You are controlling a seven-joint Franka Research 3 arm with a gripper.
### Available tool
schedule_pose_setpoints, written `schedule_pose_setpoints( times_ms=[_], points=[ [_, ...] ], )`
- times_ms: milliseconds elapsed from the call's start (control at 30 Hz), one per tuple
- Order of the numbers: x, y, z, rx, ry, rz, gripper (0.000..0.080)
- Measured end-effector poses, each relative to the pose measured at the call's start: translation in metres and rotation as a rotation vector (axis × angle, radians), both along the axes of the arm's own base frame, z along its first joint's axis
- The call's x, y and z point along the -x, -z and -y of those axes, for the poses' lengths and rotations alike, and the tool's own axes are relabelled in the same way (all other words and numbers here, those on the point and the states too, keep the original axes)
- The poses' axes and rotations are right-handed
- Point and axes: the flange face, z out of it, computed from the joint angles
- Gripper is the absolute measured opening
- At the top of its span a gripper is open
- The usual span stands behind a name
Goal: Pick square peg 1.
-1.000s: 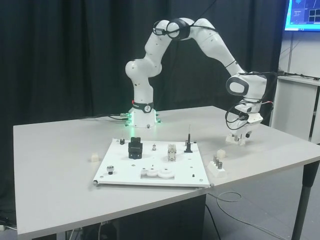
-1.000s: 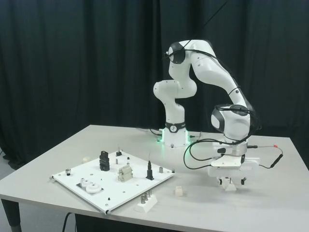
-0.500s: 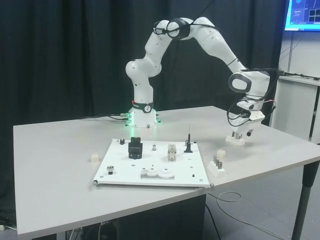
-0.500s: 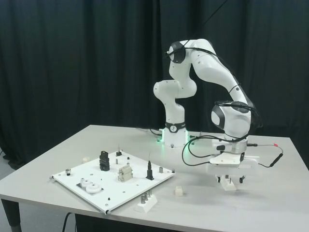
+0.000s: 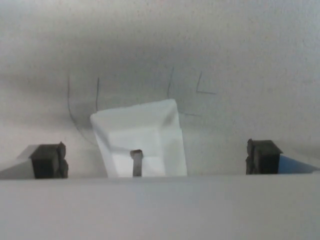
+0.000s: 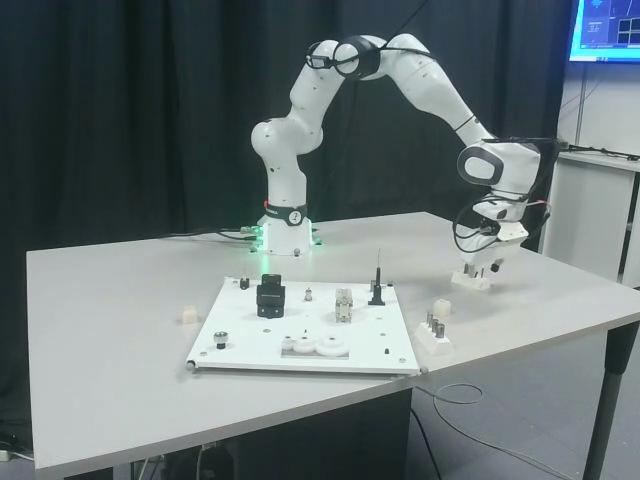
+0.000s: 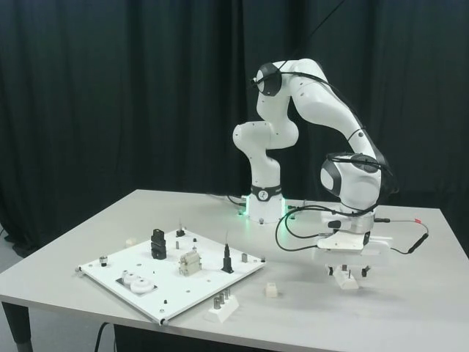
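Arm: white seven-joint arm (image 6: 400, 75) is reached out over the far side of the grey surface (image 6: 120, 300), away from the white assembly board (image 6: 305, 325).
End effector: the end effector (image 5: 155, 159) is held just above a small white block holder (image 5: 139, 140); fingers are spread apart, one black fingertip (image 5: 49, 161) on each side of the holder, nothing clamped.
Peg: a small grey square peg (image 5: 136, 162) is seen standing upright in the holder's recess, between the fingertips and nearer one of them. It is taken to be square peg 1, though no label is visible.
Peg contact: none seen; both pads stand clear of the peg and of the holder walls.
Room views: the same holder (image 7: 349, 281) is seen on the surface directly under the end effector (image 7: 350, 272); the end effector (image 6: 484, 266) sits right over the holder (image 6: 471, 280). The peg itself cannot be made out there.
Other items: a second white holder with grey pegs (image 6: 434, 335) and a small white block (image 6: 439, 307) lie near the board edge, well apart from the end effector.
Done: approach and rough alignment over the holder.
Left: descent so the pads flank the peg, closing, lifting out.
Progress: judged early; grasp not yet made.
Risk: the peg is off-centre between the pads, so it may be pushed sideways on closing.
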Motion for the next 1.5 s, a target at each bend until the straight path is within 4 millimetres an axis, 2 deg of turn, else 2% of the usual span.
schedule_pose_setpoints(
  times_ms=[767, 800, 1033, 1100, 1267, 1300, 1500],
  points=[
    [0.0033, 0.005, 0.005, 0.018, 0.007, -0.023, 0.0798],
    [0.0032, 0.0051, 0.0054, 0.02, 0.009, -0.024, 0.0641],
    [0.0031, 0.0056, 0.0073, 0.026, 0.021, -0.029, 0.0641],
    [0.0031, 0.0056, 0.0075, 0.026, 0.024, -0.03, 0.0315],
    [0.003, 0.0055, 0.0073, 0.024, 0.03, -0.03, 0.0315],
    [0.003, 0.0054, 0.0072, 0.024, 0.031, -0.031, 0.0153],
    [0.0029, 0.0051, 0.0068, 0.021, 0.034, -0.031, 0.0153]
  ],
)
